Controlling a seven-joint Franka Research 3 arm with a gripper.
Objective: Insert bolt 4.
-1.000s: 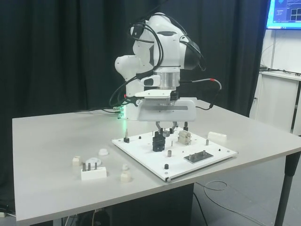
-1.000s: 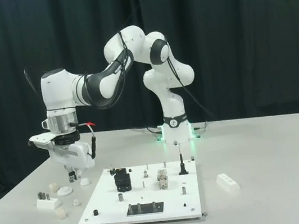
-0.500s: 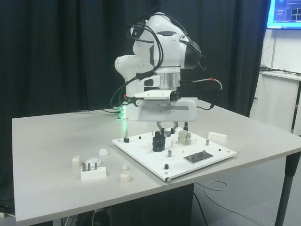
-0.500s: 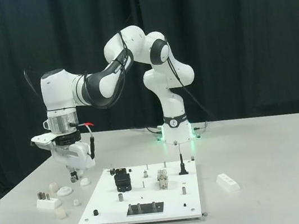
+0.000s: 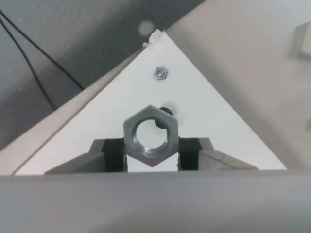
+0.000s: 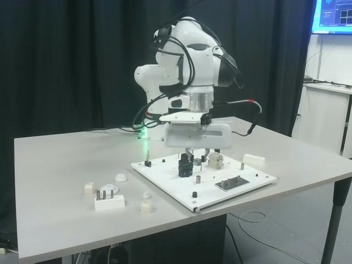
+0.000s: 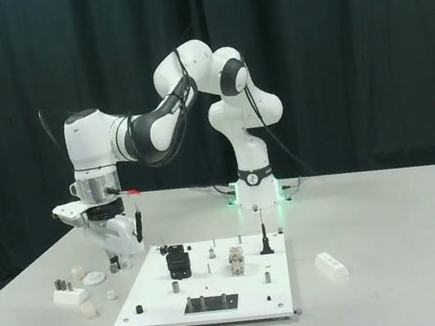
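Observation:
My gripper (image 5: 151,154) is shut on bolt 4 (image 5: 150,137), which shows as a grey hexagonal piece with a round bore, held by two opposite flats between the black pads (image 5: 115,156). It hangs a little above a corner of the white assembly board (image 5: 209,116). A small black stud (image 5: 166,111) stands just beyond it, and a small hex screw (image 5: 160,73) sits nearer the corner's tip. In the second room view the gripper (image 7: 117,264) is at the board's (image 7: 237,288) far left corner. In the first room view the gripper (image 6: 195,158) hangs low over the board (image 6: 247,173).
On the board stand a black block (image 7: 178,262), a tall black pin (image 7: 263,238) and a grey plate with pegs (image 7: 210,302). Left of the board lie a white peg holder (image 7: 70,295), a white disc (image 7: 95,277) and small white parts. A white block (image 7: 330,264) lies to the right.
The hand has turned about its vertical axis, dropped a little and shifted toward the board's corner. It stays shut on the bolt.

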